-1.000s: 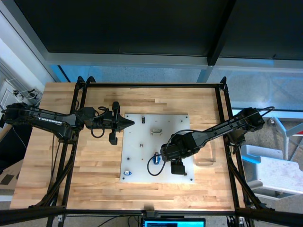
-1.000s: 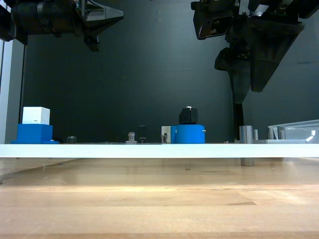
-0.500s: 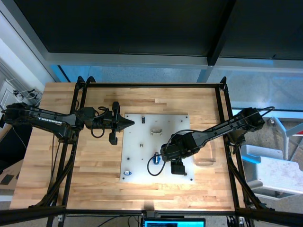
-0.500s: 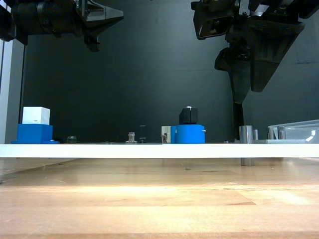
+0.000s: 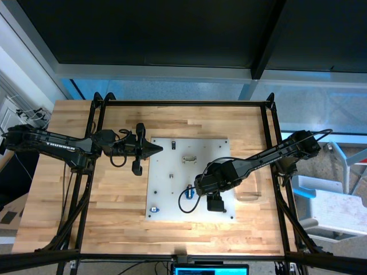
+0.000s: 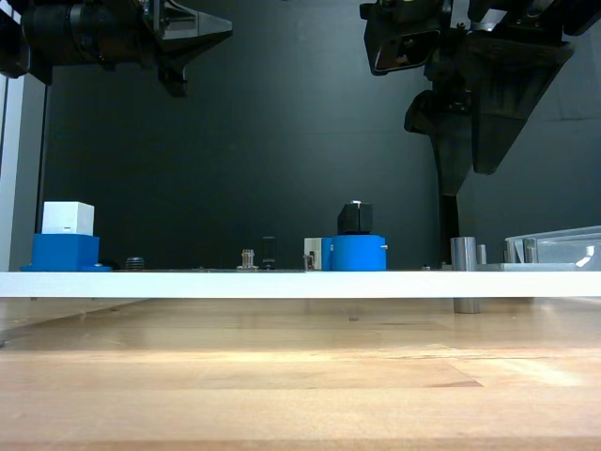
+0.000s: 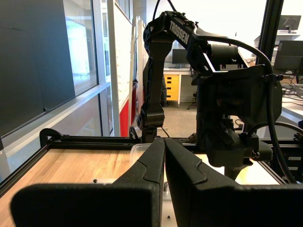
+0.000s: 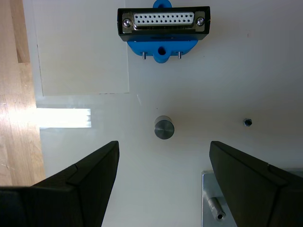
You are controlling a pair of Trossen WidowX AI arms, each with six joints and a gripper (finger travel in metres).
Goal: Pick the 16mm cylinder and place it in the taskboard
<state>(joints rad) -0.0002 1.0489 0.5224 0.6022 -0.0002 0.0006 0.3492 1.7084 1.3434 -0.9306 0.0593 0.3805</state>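
Lettering reading TROSSEN is showing in white on the right arm (image 7: 181, 29) and on the left arm (image 5: 57, 146). The right gripper (image 8: 164, 147) is hovering above the taskboard (image 5: 172, 189) with its fingers spread wide apart, holding nothing. Directly below it the 16mm cylinder (image 8: 164, 128) is standing upright in the white plate (its lower end is poking out beneath the board in the low view), near the blue fitting (image 8: 163, 47) carrying a pin connector (image 8: 163, 20). The left gripper (image 7: 164, 146) is hanging raised by the board's left edge, fingers pressed together and empty.
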